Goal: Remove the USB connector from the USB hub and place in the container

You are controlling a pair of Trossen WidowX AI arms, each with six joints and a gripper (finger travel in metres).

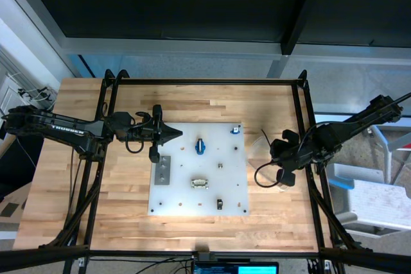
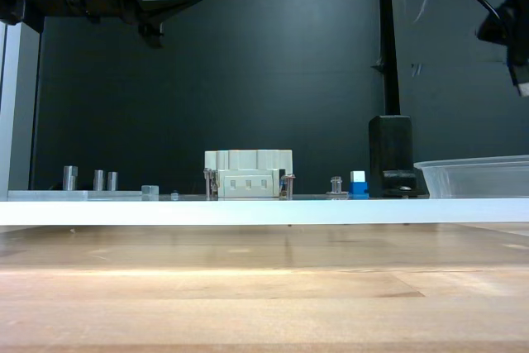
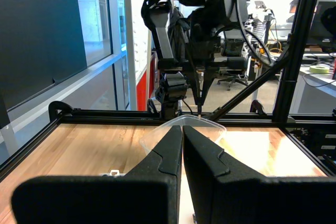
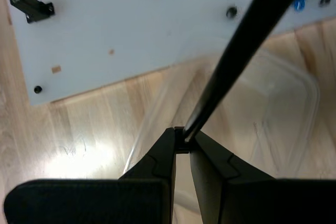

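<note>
**Connector out of the hub, hanging over the tub**

I am judging the pull-out done and the drop-off in hand. The USB hub [image 4: 31,4] is sitting bare on the white task board [image 4: 131,24]. The right gripper [image 4: 181,140] is pinching the USB connector [image 4: 233,61] by its small dark plug. Its jaws are narrowed onto the plug and the black cable tail is sticking out past the fingertips.

In the right wrist view the clear container [image 4: 283,103] is lying directly beyond those fingertips, on the wood just beside the board's edge. I am therefore reading the plug as hovering above the tub, not touching it. How high it hangs I cannot tell.

The next move is calling for a short descent, then an opening of the jaws. The tail could catch on the rim, so I am planning to release near the tub's middle.

The left gripper [image 1: 176,134] is hovering above the board's far left corner, fingers pressed together on nothing, well apart from the work.
</note>
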